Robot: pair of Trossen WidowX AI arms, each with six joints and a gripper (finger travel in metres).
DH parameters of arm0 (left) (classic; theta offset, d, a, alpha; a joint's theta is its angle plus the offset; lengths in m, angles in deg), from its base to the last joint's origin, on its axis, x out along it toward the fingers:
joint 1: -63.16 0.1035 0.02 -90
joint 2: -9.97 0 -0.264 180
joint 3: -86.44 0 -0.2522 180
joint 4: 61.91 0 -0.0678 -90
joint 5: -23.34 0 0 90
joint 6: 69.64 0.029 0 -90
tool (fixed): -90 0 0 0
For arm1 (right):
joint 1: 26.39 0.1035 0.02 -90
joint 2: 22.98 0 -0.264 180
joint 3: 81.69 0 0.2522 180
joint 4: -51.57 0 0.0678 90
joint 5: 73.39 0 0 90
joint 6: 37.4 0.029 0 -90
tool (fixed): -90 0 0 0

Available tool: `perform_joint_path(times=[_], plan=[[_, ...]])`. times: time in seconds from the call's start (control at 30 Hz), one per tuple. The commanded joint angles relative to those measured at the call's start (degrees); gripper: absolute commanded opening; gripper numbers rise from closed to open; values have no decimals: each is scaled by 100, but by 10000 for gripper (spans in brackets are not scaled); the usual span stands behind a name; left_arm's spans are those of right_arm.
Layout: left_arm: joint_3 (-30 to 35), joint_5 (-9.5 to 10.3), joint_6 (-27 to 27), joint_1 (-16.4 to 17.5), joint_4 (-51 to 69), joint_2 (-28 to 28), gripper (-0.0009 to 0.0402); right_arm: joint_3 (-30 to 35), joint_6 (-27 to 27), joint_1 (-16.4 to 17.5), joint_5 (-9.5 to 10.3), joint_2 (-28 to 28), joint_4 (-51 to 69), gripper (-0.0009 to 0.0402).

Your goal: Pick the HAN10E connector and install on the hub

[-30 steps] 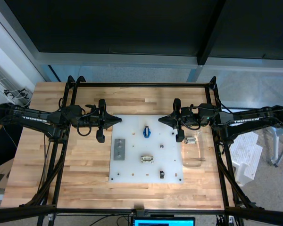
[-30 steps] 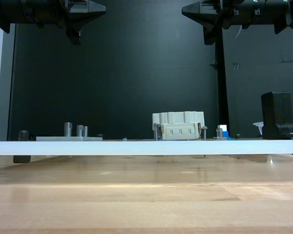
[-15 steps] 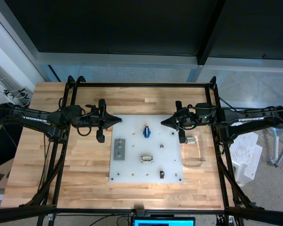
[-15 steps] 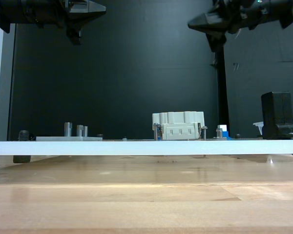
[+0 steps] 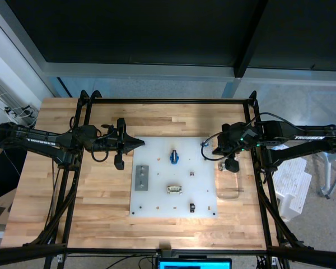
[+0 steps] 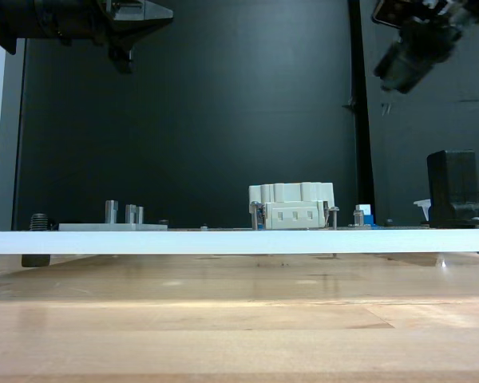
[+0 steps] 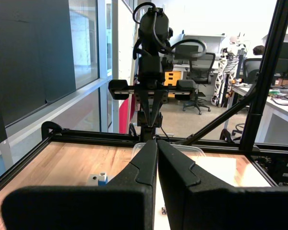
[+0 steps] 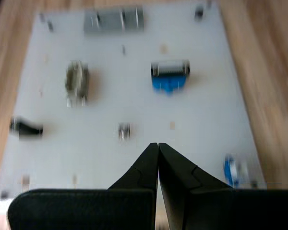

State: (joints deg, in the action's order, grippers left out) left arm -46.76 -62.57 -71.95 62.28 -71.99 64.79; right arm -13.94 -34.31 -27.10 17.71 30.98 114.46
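Note:
The hub point(image 5: 174, 190), a grey housing with a beige insert, sits on the white board point(image 5: 157, 196) near its front middle; the low view shows the hub point(image 6: 291, 207) side on, and the right wrist view shows the hub point(image 8: 77, 84) blurred. The HAN10E connector is hidden in every view. My right gripper point(image 5: 204, 144) hangs shut and tilted down over the board's right edge, its fingers point(image 8: 149, 163) pressed together with nothing between them. High over the board's left edge, my left gripper point(image 5: 140, 143) is level and shut, fingers point(image 7: 146, 158) closed on nothing.
A clear tray point(image 5: 231, 188) lies on the table right of the board, its far end covered by the right wrist. A blue upright piece point(image 5: 174, 157), a grey two-hole block point(image 5: 141, 177) and a small black part point(image 5: 192, 208) stand on the board.
The right arm has drawn back to the right and tilted its gripper downward, its wrist now over the tray's far end. The left arm has not moved.

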Motion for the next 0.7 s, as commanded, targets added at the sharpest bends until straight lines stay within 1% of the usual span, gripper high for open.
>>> perform_joint_path(times=[0.03, 0.17, 0.27, 0.3, 0.33, 0.4, 0.5, 0.7], plan=[[0, 0, 0, 2, -2, 2, 0, 105, -72, 0, -15, 4, 647, 0], [0, 0, 0, 2, -2, 2, 0, 127, -212, 0, -4, 4, 1547, 0], [0, 0, 0, 2, -2, 2, 0, 125, -210, 0, -11, 4, 2072, 0], [0, 0, 0, 2, -2, 2, 0, 122, -210, 0, -50, 4, 2186, 0], [0, 0, 0, 2, -2, 2, 0, 120, -203, 0, -142, 4, 2260, 0], [0, 0, 0, 2, -2, 2, 0, 120, -212, 0, -175, 15, 2358, 5], [0, 0, 0, 2, -2, 2, 0, 120, -256, 0, -181, 85, 2476, 23], [0, 0, 0, 2, -2, 2, 0, 85, -254, 11, -177, 352, 2507, 73]])
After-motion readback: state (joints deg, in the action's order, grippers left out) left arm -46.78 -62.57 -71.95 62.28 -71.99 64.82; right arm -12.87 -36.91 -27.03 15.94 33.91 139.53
